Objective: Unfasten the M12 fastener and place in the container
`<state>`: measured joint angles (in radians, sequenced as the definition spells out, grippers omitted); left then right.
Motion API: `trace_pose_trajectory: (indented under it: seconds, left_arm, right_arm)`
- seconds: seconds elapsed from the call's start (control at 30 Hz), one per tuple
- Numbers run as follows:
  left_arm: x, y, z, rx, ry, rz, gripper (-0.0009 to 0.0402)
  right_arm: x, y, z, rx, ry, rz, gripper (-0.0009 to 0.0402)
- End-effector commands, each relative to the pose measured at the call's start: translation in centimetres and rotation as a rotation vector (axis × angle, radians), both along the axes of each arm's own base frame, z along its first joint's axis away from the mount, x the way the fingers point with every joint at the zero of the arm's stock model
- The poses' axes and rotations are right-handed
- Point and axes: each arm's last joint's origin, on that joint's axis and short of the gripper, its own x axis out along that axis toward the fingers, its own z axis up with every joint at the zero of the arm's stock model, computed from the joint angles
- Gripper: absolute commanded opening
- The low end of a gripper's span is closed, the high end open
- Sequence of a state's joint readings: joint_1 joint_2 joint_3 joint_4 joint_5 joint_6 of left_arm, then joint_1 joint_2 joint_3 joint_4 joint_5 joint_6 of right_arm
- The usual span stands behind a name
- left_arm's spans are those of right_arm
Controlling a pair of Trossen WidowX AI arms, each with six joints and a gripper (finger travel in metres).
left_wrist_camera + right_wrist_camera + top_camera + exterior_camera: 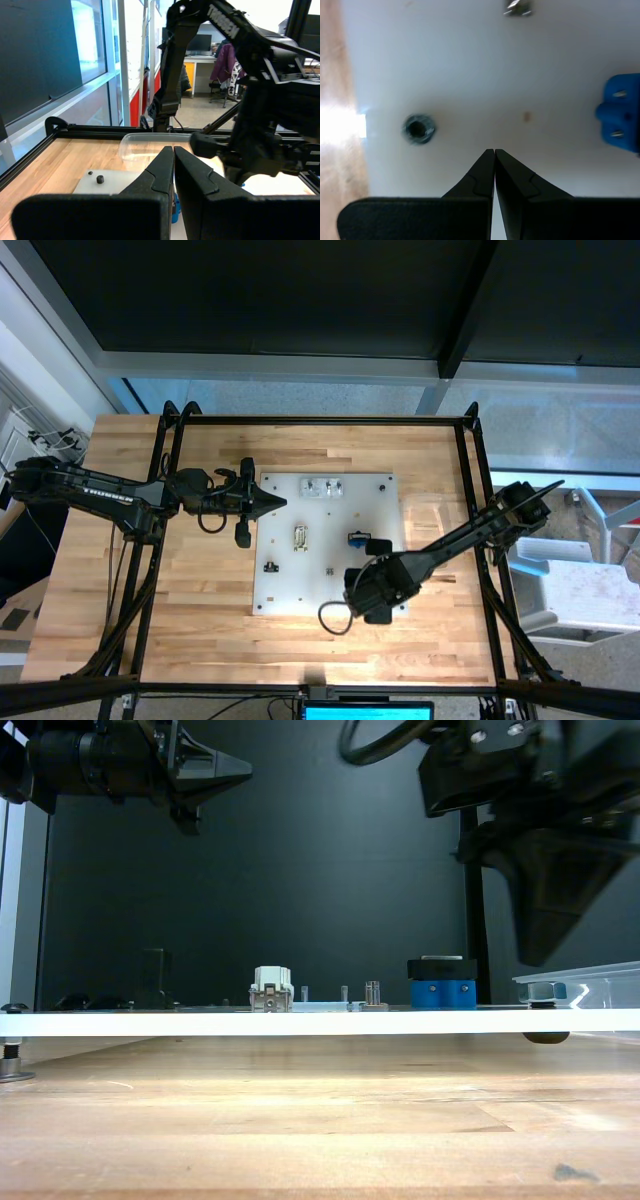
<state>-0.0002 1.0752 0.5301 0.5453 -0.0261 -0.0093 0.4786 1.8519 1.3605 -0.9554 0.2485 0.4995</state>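
Right gripper [494, 150] clenched on nothing, poised above the board [470, 60] near its near right edge, tips just beside the nut [419, 129]. Nut on its stud, silver over black, on the board and not in the container [590, 982]. Left gripper [173, 149] likewise clenched empty, high over the board's left edge.

Wooden table [120, 580] bears white board [290, 590], clear container [600, 988]
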Motion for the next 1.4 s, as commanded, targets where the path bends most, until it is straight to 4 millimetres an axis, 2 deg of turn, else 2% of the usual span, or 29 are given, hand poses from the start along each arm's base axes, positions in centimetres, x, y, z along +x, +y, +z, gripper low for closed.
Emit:
trace_pose_trajectory:
  seconds: [0.03, 0.27, 0.37, 0.83, 1.4]
  left_arm:
    - [0.0, 0.0, 0.0, 0.0, 0.001, 0.0, 0.0]
    - [0.0, 0.0, 0.0, 0.0, 0.002, 0.0, 0.0]
    - [0.0, 0.0, 0.0, 0.0, 0.001, 0.001, 0.0]
    - [0.0, 0.0, 0.0, 0.0, 0.001, 0.001, 0.0]
    - [0.0, 0.0, 0.0, 0.0, 0.001, 0.001, 0.0]
  right_arm:
    - [0.3, 0.4, 0.7, 0.087, 0.011, 0.012, 0.0]
    - [0.8, 1.4, 2.6, 0.306, 0.044, 0.053, 0.0]
    - [0.9, 1.5, 2.6, 0.318, 0.036, 0.053, 0.0]
    - [1.3, 1.6, -1.1, 0.318, 0.032, 0.056, 0.0]
    - [1.0, 1.1, -1.8, 0.254, 0.032, 0.045, 0.0]
